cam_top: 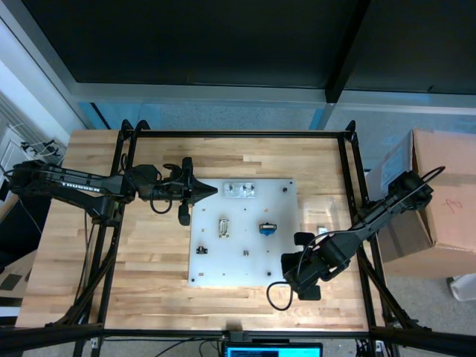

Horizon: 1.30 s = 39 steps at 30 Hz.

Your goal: Pick the RJ45 connector and install on the taskboard

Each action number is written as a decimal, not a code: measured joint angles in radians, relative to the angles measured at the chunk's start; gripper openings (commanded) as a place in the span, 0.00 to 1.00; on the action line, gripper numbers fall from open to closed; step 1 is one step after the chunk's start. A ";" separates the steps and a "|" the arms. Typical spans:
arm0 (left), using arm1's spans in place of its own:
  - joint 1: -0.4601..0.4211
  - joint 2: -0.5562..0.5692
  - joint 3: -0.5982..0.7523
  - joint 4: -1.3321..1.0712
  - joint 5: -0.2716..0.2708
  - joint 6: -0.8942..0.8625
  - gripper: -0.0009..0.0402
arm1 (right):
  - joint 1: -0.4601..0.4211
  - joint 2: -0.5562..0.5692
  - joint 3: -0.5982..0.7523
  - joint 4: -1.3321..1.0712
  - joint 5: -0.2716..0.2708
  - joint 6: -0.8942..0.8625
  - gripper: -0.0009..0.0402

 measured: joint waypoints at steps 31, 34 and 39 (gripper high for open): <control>0.000 0.000 0.000 0.000 0.000 0.000 0.02 | 0.012 0.019 -0.001 0.025 -0.001 -0.056 0.02; 0.000 0.000 0.000 0.000 0.000 0.000 0.02 | 0.013 0.019 -0.001 0.026 -0.002 -0.068 0.02; 0.000 0.000 0.000 0.000 0.000 0.000 0.02 | 0.014 0.019 -0.003 0.027 -0.002 -0.081 0.02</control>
